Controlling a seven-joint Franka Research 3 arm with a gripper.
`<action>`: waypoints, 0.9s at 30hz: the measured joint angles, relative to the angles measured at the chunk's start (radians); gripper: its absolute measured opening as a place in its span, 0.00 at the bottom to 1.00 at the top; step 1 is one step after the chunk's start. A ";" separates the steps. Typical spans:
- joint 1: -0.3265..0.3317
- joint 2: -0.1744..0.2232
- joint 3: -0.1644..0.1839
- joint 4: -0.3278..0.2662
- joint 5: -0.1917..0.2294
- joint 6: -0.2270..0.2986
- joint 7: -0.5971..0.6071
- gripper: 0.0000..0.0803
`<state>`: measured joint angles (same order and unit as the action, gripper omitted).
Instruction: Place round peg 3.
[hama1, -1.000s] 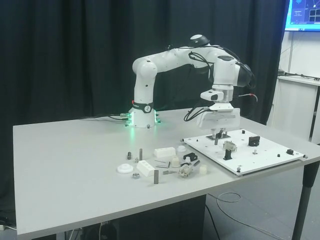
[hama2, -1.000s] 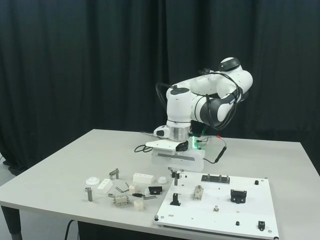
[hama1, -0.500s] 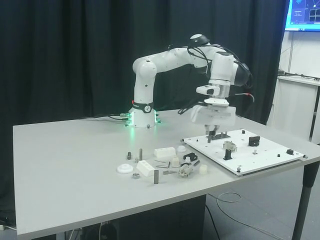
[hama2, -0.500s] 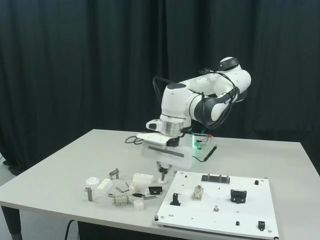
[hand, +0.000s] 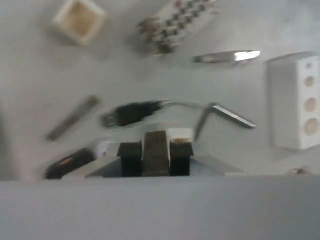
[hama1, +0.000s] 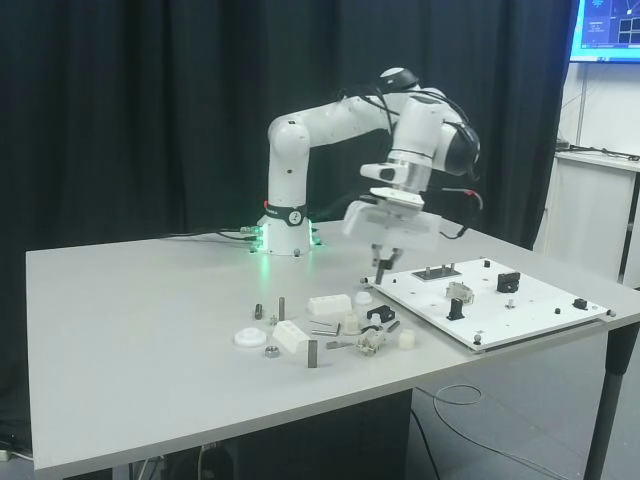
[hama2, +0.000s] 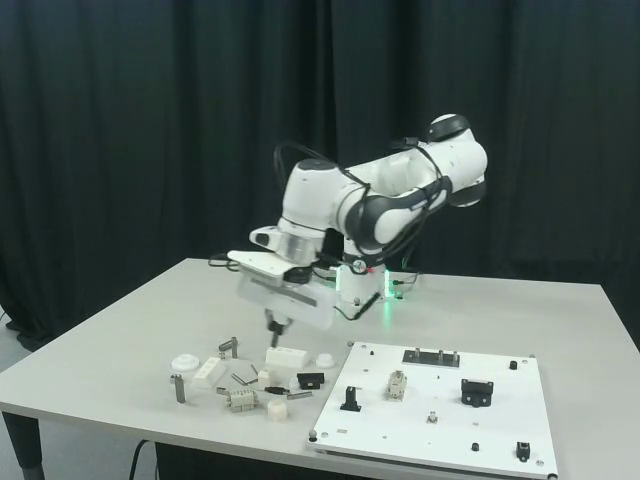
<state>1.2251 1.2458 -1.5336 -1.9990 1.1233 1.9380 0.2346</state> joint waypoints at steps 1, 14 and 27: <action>-0.012 0.000 0.000 0.000 0.000 0.003 -0.006 0.14; -0.184 0.008 0.011 0.018 0.054 0.063 -0.141 0.14; -0.431 0.050 0.073 0.156 0.158 0.095 -0.258 0.14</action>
<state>0.7942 1.2959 -1.4602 -1.8433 1.2809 2.0328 -0.0236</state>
